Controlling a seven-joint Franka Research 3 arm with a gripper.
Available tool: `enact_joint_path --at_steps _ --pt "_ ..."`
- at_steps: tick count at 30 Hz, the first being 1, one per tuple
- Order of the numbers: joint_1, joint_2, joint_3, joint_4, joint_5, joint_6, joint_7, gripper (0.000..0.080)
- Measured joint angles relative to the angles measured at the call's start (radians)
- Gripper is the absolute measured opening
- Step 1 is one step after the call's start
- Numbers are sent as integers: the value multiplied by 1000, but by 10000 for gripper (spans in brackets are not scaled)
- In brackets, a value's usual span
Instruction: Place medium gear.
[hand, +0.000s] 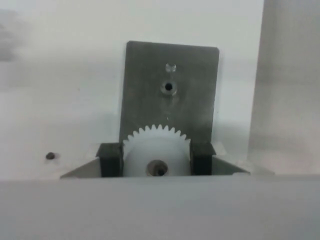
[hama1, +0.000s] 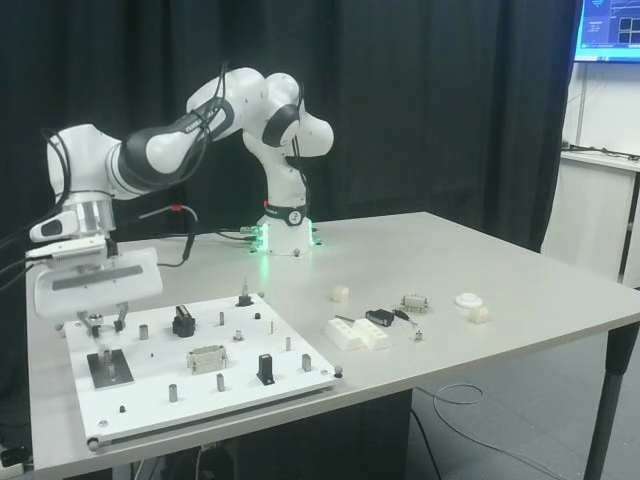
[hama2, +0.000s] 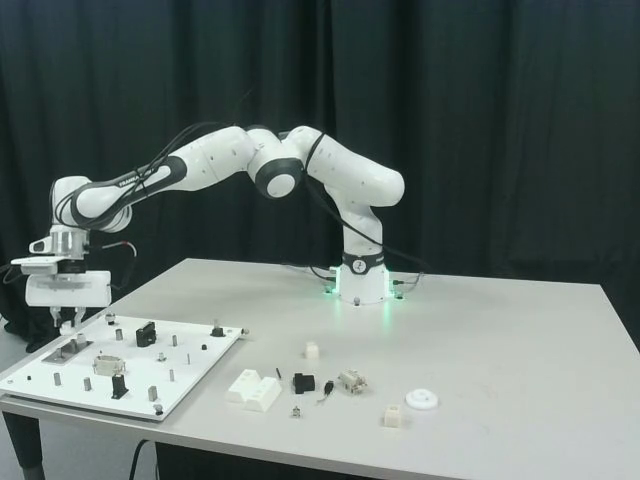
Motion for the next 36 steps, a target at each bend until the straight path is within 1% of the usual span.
enact_joint_path --at_steps 4,9,15,21,25,29,36 --pt "6 -5 -22 13 0 -29 2 282" --pt "15 -10 -43 16 0 -46 3 282" --pt "24 -13 -52 16 0 -57 7 282" --pt "35 -16 -54 16 0 -86 17 282" --pt "44 -19 -55 15 0 -129 29 282" --pt "59 -29 -58 9 0 -185 45 282" --pt "115 -56 -83 -22 0 -291 81 282"
